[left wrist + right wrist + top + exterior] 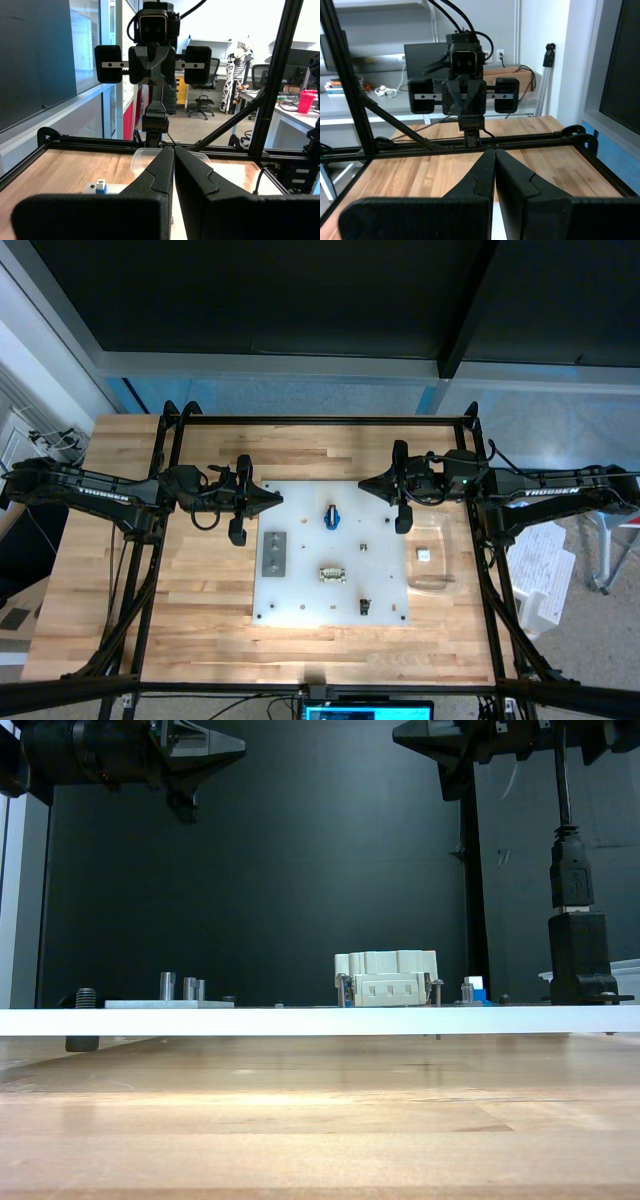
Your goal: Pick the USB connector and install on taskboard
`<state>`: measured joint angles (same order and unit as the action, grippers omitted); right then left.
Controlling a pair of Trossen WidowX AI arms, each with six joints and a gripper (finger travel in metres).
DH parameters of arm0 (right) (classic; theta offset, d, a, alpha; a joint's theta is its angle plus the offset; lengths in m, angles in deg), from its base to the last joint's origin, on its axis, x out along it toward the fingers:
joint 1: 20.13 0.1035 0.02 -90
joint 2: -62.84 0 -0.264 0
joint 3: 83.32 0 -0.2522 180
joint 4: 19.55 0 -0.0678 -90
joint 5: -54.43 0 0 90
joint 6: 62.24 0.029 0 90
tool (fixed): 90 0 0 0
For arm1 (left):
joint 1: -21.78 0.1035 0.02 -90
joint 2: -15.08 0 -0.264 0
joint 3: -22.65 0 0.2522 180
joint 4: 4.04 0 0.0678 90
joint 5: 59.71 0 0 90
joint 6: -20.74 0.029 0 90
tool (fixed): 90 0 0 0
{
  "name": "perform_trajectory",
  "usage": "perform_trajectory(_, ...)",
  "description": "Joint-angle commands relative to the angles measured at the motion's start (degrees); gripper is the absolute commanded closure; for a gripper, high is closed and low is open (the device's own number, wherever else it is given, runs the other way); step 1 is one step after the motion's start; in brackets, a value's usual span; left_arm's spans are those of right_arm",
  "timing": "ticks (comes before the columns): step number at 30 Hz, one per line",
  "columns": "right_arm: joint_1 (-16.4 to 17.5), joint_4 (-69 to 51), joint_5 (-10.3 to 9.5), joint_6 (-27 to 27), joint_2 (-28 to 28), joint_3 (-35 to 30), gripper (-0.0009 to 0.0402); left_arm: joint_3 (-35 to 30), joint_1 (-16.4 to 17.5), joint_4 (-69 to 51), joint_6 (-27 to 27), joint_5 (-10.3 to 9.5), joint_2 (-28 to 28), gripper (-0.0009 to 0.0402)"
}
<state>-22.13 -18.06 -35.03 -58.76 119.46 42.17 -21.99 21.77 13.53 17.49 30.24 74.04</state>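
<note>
The taskboard [300, 595] is a white square plate lying mid-table, its edge showing in the low view [300, 1020]. On its near part the USB connector [365, 606], a small dark plug, stands upright on a black socket [580, 965]; the plug body [572, 880] has a thin lead rising from it. My left gripper [277, 497] hovers above the board's far left corner, fingers [162, 170] pressed together and empty. Over the far right part, my right gripper [363, 484] is shut too, its fingers [484, 170] holding nothing. Both are high above the board [235, 745] [400, 732], far from the connector.
On the board sit a blue knob [331, 517], a grey metal block [274, 552] and a beige multi-pin connector [333, 574] [386, 978]. A clear plastic tray [445, 575] with a small white cube [424, 553] lies right of the board. Black frame rails ring the wooden table.
</note>
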Motion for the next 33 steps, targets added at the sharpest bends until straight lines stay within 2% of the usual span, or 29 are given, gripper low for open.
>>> perform_trajectory(1, 0.0, 1.7, 1.33, 0.11, 0.04, 1.9, 0.0393, 0.0, 0.0, 0.02, 0.02, 0.02, 0.02, 0.0393)
perform_trajectory(8, 0.02, 7.96, 0.72, 3.78, 0.04, 5.86, 0.0393, 0.0, 0.0, 0.04, 0.02, 0.02, 0.02, 0.0393)
perform_trajectory(12, 0.15, 8.28, 0.66, 3.41, 0.04, 6.01, 0.0393, 0.0, 0.0, 0.02, 0.02, 0.02, 0.02, 0.0393)
perform_trajectory(14, 0.24, 8.28, -0.72, 3.04, 0.04, 5.97, 0.0393, 0.0, 0.0, 0.02, 0.02, 0.02, 0.02, 0.0393)
perform_trajectory(17, 0.46, 8.24, -0.63, 1.55, 0.04, 6.01, 0.0393, 0.0, 0.0, 0.02, 0.02, 0.0, 0.02, 0.0393)
perform_trajectory(33, 0.55, 8.2, -0.31, 1.11, 0.17, 6.25, 0.0393, 0.0, 0.0, 0.02, 0.02, 0.02, 0.02, 0.0393)
